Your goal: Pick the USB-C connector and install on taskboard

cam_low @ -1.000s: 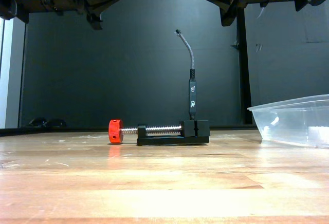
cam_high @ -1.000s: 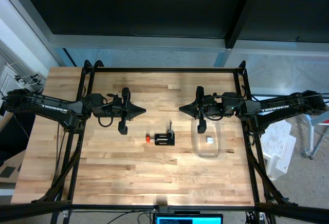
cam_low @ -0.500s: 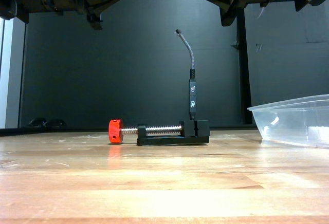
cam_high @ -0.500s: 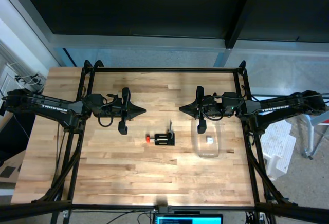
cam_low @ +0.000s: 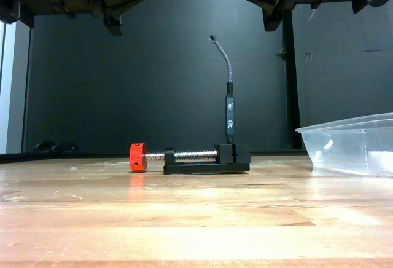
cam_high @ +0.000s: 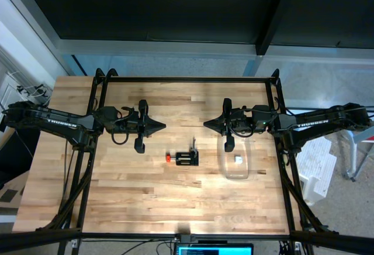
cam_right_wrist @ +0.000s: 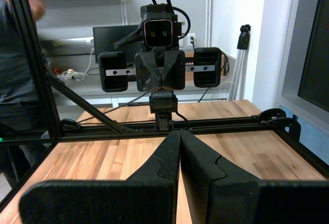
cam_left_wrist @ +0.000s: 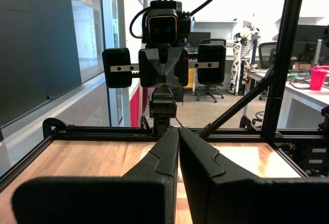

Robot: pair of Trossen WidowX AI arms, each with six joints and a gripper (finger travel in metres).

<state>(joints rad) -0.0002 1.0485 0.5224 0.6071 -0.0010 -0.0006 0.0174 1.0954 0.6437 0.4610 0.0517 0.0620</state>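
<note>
Seemingly installing is done: the slim dark-grey USB-C connector (cam_low: 229, 119) stands upright in the black block taskboard (cam_high: 186, 159), well below and between the left gripper (cam_high: 162, 126) and right gripper (cam_high: 206, 124), both pinched together and empty, leaving only a seating check, with open wooden table (cam_high: 146, 196) around and a clear plastic tray (cam_low: 350, 145) low on the right gripper's side

White "TROSSEN" lettering on left arm (cam_high: 56, 120) and right arm (cam_high: 308, 124); nothing else legible.

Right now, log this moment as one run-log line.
left gripper: raised, jaws shut | right gripper: raised, jaws shut | USB-C connector: upright in taskboard | tray: white piece
</note>
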